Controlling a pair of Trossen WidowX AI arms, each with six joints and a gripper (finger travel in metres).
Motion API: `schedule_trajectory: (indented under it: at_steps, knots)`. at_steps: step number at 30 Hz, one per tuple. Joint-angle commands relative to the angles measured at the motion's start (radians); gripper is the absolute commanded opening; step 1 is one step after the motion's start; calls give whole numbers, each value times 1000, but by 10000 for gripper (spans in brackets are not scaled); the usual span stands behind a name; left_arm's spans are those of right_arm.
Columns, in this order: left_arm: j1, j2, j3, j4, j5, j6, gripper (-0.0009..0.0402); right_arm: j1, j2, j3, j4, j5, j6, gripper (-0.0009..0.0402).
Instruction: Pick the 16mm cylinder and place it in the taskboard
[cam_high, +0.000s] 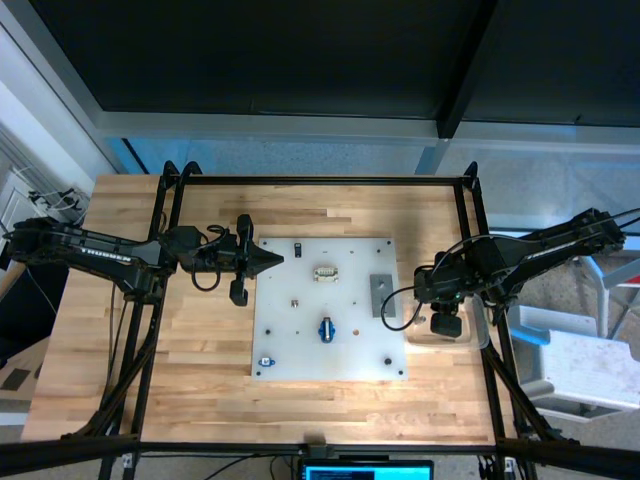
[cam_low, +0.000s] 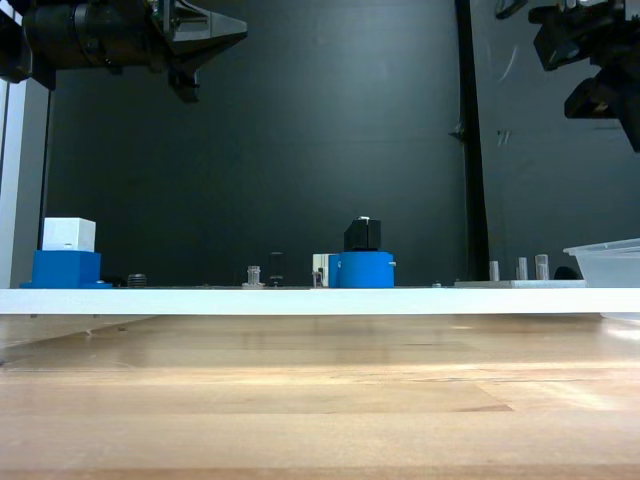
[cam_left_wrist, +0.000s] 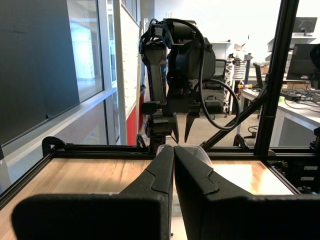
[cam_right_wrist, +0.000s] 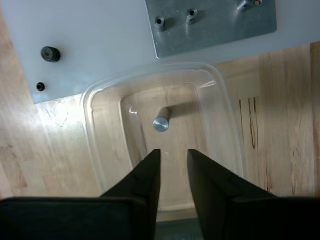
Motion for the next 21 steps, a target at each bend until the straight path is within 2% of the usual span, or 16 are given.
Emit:
schedule_trajectory:
  at_steps: [1,8,11,17,21]
  knots:
    - [0,0,0,0,0,0,0,11,0,-34,36,2,9,108]
    - [0,0,0,0,0,0,0,35,7,-106,105,7,28,145]
    - [0,0,0,0,0,0,0,43,7,-127,121,28,51,154]
    - [0,0,0,0,0,0,0,58,30,-142,140,50,79,163]
    - [0,0,0,0,0,0,0,76,45,-148,157,50,86,162]
